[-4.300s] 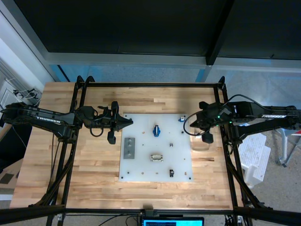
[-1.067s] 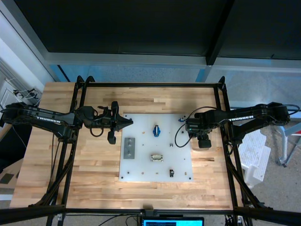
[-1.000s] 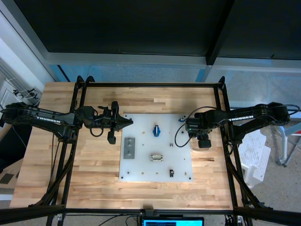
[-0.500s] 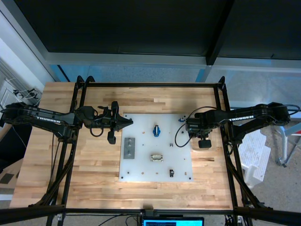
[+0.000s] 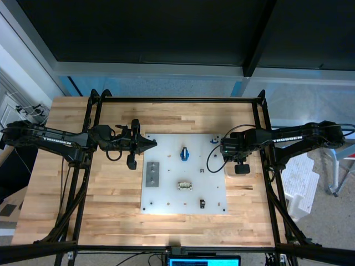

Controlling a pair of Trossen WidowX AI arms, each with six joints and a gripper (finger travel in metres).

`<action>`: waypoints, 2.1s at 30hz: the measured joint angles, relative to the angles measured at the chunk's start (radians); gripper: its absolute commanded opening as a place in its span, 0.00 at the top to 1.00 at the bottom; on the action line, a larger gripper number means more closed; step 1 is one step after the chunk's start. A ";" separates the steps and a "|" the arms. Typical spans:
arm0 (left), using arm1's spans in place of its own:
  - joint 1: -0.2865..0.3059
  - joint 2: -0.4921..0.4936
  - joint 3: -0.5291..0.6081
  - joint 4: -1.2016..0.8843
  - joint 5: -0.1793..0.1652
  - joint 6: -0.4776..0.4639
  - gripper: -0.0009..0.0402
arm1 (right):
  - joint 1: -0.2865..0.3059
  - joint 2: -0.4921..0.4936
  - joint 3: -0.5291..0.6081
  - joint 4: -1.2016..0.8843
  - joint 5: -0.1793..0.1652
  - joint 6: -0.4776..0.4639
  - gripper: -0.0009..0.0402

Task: Pick the USB connector and install on taskboard

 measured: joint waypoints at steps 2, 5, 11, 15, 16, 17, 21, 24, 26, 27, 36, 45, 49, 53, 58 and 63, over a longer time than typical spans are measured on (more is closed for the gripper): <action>0.000 0.000 0.000 0.000 0.000 0.000 0.98 | 0.000 -0.010 0.000 -0.002 0.000 0.000 0.98; 0.000 0.000 0.000 0.000 0.000 0.000 0.98 | 0.000 -0.016 0.000 -0.003 0.000 0.001 0.98; 0.000 0.000 0.000 0.000 0.000 0.000 0.98 | 0.000 -0.017 0.004 -0.010 0.000 0.004 0.98; 0.000 0.000 0.000 0.000 0.000 0.000 0.98 | 0.000 -0.021 0.017 -0.053 0.000 0.008 0.98; 0.000 0.000 0.000 0.000 0.000 0.000 0.98 | 0.000 -0.026 0.017 -0.053 0.000 0.008 0.98; 0.000 0.000 0.000 0.000 0.000 0.000 0.98 | 0.000 -0.032 0.017 -0.053 -0.001 0.008 0.98; 0.000 0.000 0.000 0.000 0.000 0.000 0.98 | 0.000 -0.050 0.017 -0.053 -0.001 0.014 0.98; 0.000 0.000 0.000 0.000 0.000 0.000 0.98 | 0.000 -0.055 0.017 -0.053 -0.001 0.024 0.98; 0.000 0.000 0.000 0.000 0.000 0.000 0.98 | 0.000 -0.056 0.017 -0.053 0.000 0.024 0.98; 0.000 0.000 0.000 0.000 0.000 0.000 0.98 | 0.000 -0.056 0.017 -0.054 0.000 0.024 0.98; 0.000 0.000 0.000 0.000 0.000 0.000 0.98 | 0.000 -0.056 0.017 -0.055 0.000 0.025 0.98; 0.000 0.000 0.000 0.000 0.000 0.000 0.98 | 0.001 -0.056 0.017 -0.055 0.001 0.024 0.98; 0.000 0.000 0.000 0.000 0.000 0.000 0.98 | 0.001 -0.056 0.017 -0.055 0.001 0.024 0.98; 0.000 0.000 0.000 0.000 0.000 0.000 0.98 | 0.002 -0.057 0.018 -0.056 0.001 0.025 0.98; 0.000 0.000 0.000 0.000 0.000 0.000 0.98 | 0.038 -0.057 0.064 -0.094 0.002 0.079 0.98; 0.000 0.000 0.000 0.000 0.000 0.000 0.98 | 0.119 -0.057 0.139 -0.150 0.001 0.146 0.98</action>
